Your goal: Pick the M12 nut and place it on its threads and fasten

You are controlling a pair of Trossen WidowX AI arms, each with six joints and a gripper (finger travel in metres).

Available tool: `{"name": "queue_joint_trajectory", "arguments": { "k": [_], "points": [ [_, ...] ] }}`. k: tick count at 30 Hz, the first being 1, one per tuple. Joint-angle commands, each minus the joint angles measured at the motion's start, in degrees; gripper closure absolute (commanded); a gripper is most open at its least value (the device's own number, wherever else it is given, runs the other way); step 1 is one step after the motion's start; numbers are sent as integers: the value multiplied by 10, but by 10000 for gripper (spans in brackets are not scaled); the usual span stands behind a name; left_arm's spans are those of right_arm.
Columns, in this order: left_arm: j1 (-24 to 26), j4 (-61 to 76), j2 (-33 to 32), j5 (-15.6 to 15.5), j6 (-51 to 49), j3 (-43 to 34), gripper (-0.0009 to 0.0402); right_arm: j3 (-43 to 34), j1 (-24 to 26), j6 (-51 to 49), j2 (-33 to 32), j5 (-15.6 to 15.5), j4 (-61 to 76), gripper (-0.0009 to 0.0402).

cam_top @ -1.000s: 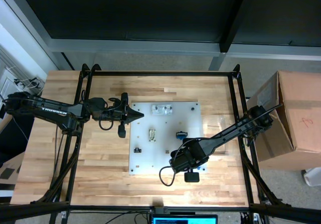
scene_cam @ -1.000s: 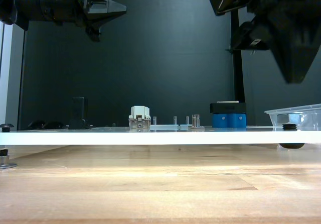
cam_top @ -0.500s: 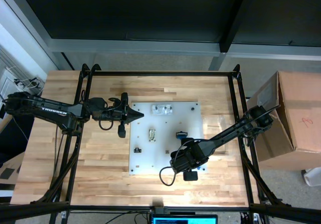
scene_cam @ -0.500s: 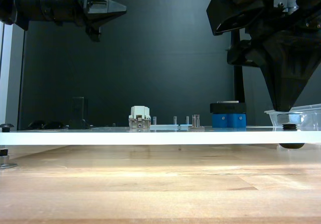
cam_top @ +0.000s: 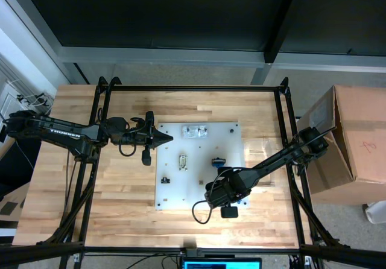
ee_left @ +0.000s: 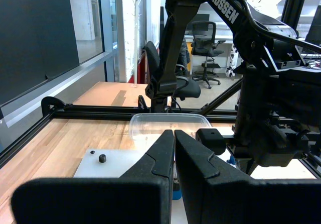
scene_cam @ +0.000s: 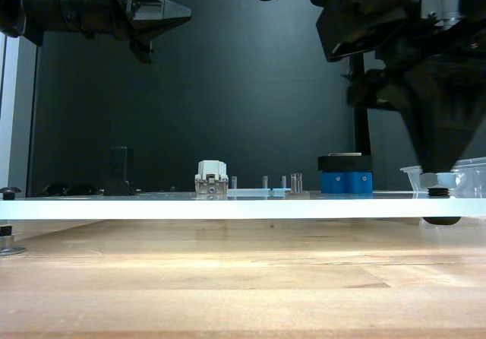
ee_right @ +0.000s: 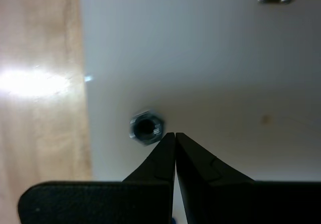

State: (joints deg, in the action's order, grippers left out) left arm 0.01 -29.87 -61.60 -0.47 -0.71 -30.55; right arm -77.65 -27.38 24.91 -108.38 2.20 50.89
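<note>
The fingers of the right gripper (ee_right: 175,133) are pressed together tip to tip and hold nothing. In the right wrist view their tips lie just beside the M12 nut (ee_right: 146,128), which is outside the fingers rather than between them. In the low view the right gripper (scene_cam: 438,170) points straight down, with its tip at the top face of the nut (scene_cam: 438,179). Whether the two touch cannot be told.

The nut sits on its stud (scene_cam: 438,192), and black ribs show below it. It stands near the edge of the white board (ee_right: 225,58), with bare bench (ee_right: 40,43) just past that edge. The clear tray (scene_cam: 474,173) lies behind the stud. A blue block (scene_cam: 345,181) stands well apart, toward mid-board.

The left gripper (ee_left: 174,133) also has its fingers closed together and holds nothing. It hangs high over the board's left edge (cam_top: 164,138), with open room beneath it (scene_cam: 182,10).
</note>
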Motion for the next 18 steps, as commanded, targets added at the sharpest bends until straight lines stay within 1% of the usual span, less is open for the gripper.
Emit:
{"name": "queue_joint_trajectory", "arguments": {
  "k": [1,2,3,4,9,12,16,18],
  "points": [
    [0,0,0,0,0,0,393,0,0,-21,0,-98,1,393],
    [0,0,0,0,0,0,393,0,0,-23,0,-115,6,393],
    [0,0,0,0,0,0,393,-1,0,-23,0,-119,13,393],
    [0,0,0,0,0,0,393,-2,0,-25,0,-115,21,393],
    [0,0,0,0,0,0,393,-5,0,-22,4,-61,32,393],
    [0,0,0,0,0,0,393,-5,0,-22,5,-43,33,393],
    [0,0,0,0,0,0,393,-5,0,-14,11,2,32,393],
    [0,0,0,0,0,0,393,-7,0,-14,13,11,33,393]
  ]
}}
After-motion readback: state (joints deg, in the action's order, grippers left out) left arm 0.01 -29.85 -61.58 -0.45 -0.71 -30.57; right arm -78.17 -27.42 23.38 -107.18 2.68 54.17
